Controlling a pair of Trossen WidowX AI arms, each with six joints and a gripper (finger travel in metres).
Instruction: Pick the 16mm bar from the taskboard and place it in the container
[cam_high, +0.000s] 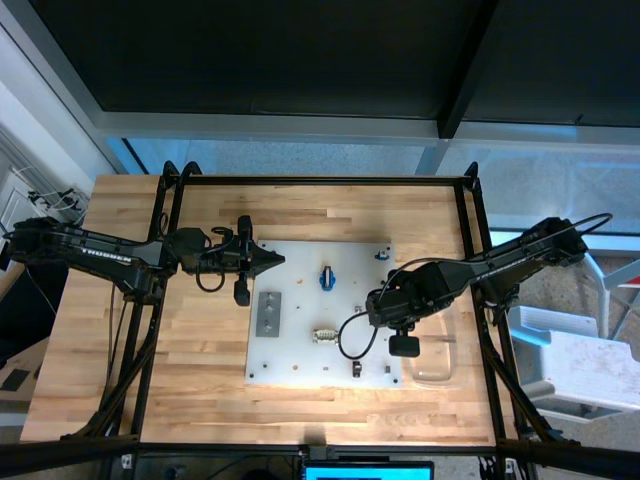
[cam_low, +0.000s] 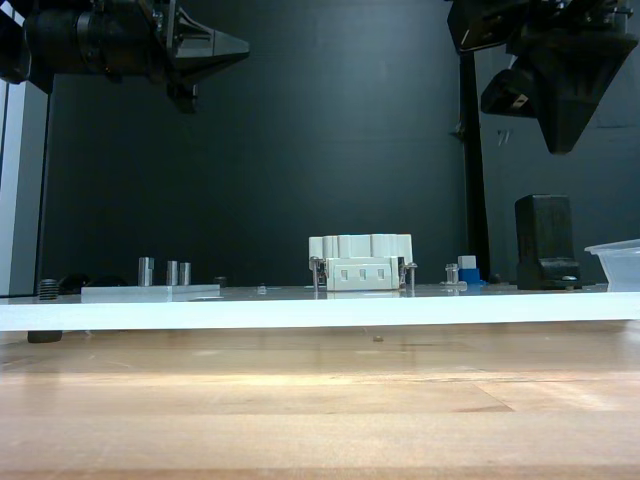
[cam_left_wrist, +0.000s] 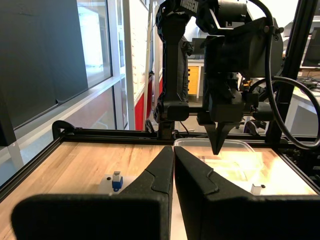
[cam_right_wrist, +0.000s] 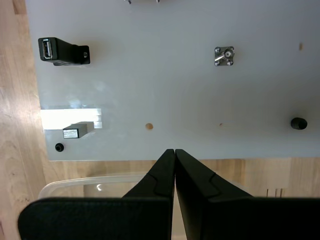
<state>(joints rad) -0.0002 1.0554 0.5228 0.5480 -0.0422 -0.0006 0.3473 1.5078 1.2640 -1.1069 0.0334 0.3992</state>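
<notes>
white square flat taskboard (cam_high: 300, 365) on a light wooden bench (cam_high: 190, 400); clear rectangular plastic container (cam_high: 445, 372) just beside the board's right edge; left hand (cam_high: 272, 260) raised over the board's far left corner, fingers clenched on nothing; right hand (cam_high: 405, 346) raised over the board's near right edge by the container, fingers clenched, nothing visible between them; three small dull-grey metal pegs (cam_low: 172, 271) upright on the grey rectangular block (cam_high: 268, 312); which peg is the 16mm bar cannot be told
</notes>
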